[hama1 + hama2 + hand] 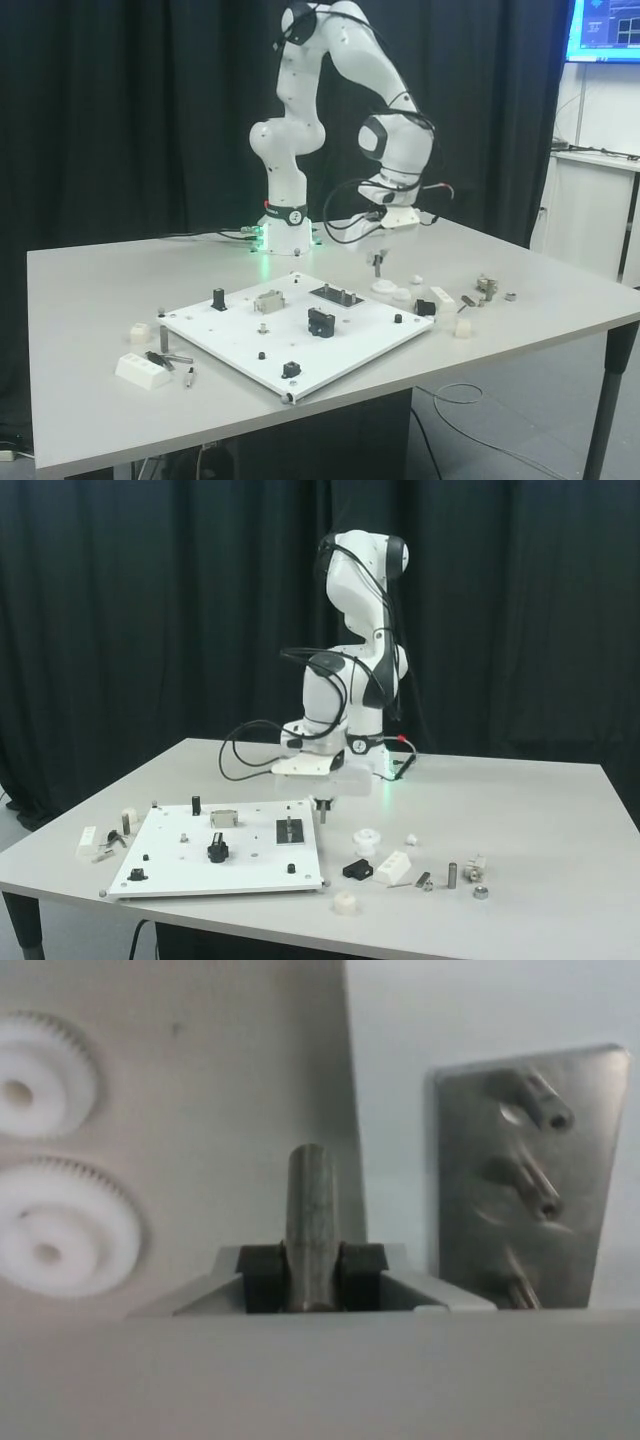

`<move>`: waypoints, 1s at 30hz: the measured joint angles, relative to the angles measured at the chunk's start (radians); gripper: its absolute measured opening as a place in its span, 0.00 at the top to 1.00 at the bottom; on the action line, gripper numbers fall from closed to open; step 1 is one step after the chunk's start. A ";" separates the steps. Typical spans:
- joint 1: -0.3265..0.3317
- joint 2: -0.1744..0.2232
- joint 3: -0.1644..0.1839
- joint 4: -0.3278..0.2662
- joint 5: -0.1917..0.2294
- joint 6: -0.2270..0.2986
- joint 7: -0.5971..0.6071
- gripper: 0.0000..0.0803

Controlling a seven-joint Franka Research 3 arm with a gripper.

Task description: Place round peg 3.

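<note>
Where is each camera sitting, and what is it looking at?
Wrist view: on the arm's wrist, looking down past the gripper shut on a grey metal round peg.
First room view: off one table corner, showing the whole white arm.
Second room view: across the table, facing the arm.
Both room views share the white square board.

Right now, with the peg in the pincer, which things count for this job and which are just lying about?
For the job:
- pincer, shut on the peg
- grey metal plate with its posts
- white board

Lying about:
- two white gears
- white blocks on the table
- small loose parts beside the board
</note>
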 joint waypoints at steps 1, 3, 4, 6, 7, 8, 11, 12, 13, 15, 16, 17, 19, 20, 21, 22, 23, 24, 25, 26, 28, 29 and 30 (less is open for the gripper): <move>0.000 0.008 0.003 0.005 0.000 0.000 0.000 0.86; 0.000 0.025 0.011 0.016 0.000 -0.001 0.000 0.86; 0.000 0.033 0.014 0.021 0.000 -0.002 0.000 0.86; -0.001 0.048 0.022 0.030 0.000 -0.005 0.000 0.86; -0.001 0.055 0.026 0.034 0.000 -0.007 0.000 0.86; -0.002 0.061 0.030 0.038 0.000 -0.009 0.000 0.86; -0.006 0.078 0.045 0.046 0.001 -0.012 0.000 0.86; -0.008 0.083 0.050 0.049 0.001 -0.012 0.000 0.86; -0.011 0.089 0.057 0.051 0.002 -0.013 0.001 0.86; -0.017 0.099 0.069 0.055 0.004 -0.013 0.003 0.86; -0.019 0.104 0.075 0.057 0.006 -0.013 0.004 0.86; -0.022 0.108 0.081 0.058 0.006 -0.013 0.006 0.86; -0.029 0.117 0.093 0.061 0.007 -0.014 0.010 0.86; -0.033 0.122 0.099 0.063 0.007 -0.014 0.012 0.86; -0.036 0.125 0.105 0.064 0.007 -0.014 0.013 0.86; -0.041 0.130 0.113 0.066 0.007 -0.014 0.014 0.86; -0.045 0.134 0.120 0.068 0.007 -0.014 0.014 0.86; -0.049 0.139 0.126 0.071 0.007 -0.015 0.014 0.86; -0.053 0.143 0.132 0.074 0.007 -0.017 0.015 0.86; -0.057 0.147 0.137 0.077 0.007 -0.021 0.015 0.86; -0.065 0.156 0.148 0.085 0.007 -0.029 0.017 0.86; -0.068 0.160 0.153 0.088 0.007 -0.031 0.017 0.86; -0.072 0.165 0.158 0.092 0.007 -0.034 0.018 0.86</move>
